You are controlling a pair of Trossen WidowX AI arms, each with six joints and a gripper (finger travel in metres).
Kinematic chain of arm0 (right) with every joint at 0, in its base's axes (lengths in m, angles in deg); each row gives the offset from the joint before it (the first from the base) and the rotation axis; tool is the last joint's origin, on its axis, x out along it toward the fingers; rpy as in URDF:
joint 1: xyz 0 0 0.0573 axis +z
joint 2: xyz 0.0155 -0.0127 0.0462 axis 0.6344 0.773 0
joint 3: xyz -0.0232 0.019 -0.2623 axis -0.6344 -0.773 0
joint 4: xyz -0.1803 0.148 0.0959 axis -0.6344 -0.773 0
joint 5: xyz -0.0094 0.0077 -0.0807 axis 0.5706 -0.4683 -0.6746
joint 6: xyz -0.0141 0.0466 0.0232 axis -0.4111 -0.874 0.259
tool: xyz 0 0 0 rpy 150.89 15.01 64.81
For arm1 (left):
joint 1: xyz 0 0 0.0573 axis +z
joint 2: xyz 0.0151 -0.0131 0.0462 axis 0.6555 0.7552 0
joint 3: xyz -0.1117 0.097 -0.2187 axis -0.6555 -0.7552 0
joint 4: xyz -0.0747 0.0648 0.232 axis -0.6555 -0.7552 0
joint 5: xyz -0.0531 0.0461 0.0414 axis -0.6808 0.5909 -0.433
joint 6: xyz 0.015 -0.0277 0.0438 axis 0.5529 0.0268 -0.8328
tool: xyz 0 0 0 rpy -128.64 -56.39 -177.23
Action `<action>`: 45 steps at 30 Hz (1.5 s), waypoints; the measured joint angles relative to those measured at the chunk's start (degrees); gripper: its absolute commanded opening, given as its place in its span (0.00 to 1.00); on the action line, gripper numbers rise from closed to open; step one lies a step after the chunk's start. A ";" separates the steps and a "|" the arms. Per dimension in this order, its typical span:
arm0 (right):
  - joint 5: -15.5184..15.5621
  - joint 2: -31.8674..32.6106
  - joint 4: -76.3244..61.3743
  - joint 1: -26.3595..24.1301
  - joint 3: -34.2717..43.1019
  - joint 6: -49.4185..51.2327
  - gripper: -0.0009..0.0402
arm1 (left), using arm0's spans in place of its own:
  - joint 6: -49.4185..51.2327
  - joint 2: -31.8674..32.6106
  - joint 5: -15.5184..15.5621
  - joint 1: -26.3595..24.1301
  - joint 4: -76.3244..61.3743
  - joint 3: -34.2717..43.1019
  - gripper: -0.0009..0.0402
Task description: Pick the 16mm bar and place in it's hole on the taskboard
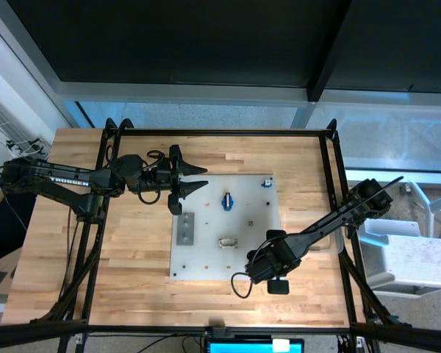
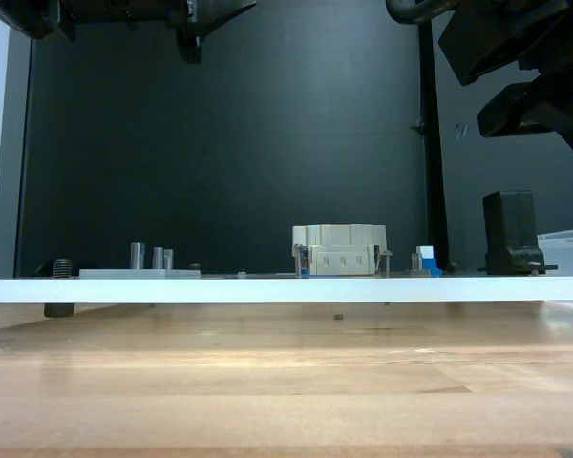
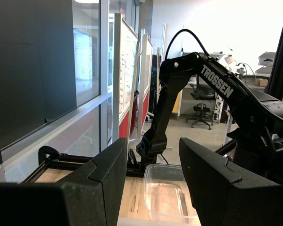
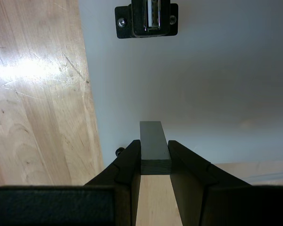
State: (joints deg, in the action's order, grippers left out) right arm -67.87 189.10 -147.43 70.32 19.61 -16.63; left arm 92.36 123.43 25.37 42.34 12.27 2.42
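The 16mm bar (image 4: 154, 146) is a short grey square-ended piece, and my right gripper (image 4: 154, 157) is shut on it. In the right wrist view it hangs above the white taskboard (image 4: 207, 84), close to the board's edge with the wooden table, clear of any seat. From above, the right gripper (image 1: 256, 271) is over the board's near right corner, and the bar itself is hidden there. My left gripper (image 1: 191, 185) is open and holds nothing, raised over the taskboard's (image 1: 206, 257) far left edge. Its fingers (image 3: 104, 183) frame only the room beyond.
A black screwed-down block (image 4: 146, 20) stands on the board ahead of the bar, and the low view shows the block (image 2: 509, 234) upright. A grey plate with pegs (image 1: 185, 228), a beige connector (image 1: 228, 241) and a blue part (image 1: 226, 200) sit on the board. A clear bin (image 3: 167, 190) lies off the table.
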 measured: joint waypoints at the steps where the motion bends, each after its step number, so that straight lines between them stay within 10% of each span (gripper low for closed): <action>1: -0.02 0.00 0.13 0.04 -0.11 0.00 0.02 | 0.02 -0.02 -0.02 0.00 0.00 0.00 0.38; 45: 1.07 0.24 -1.92 0.68 -0.22 2.49 0.02 | 0.02 0.00 -0.02 0.00 -0.02 0.00 0.38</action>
State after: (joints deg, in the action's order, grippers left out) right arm -66.80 189.34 -149.35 70.99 19.40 -14.13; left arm 92.38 123.43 25.35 42.34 12.25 2.42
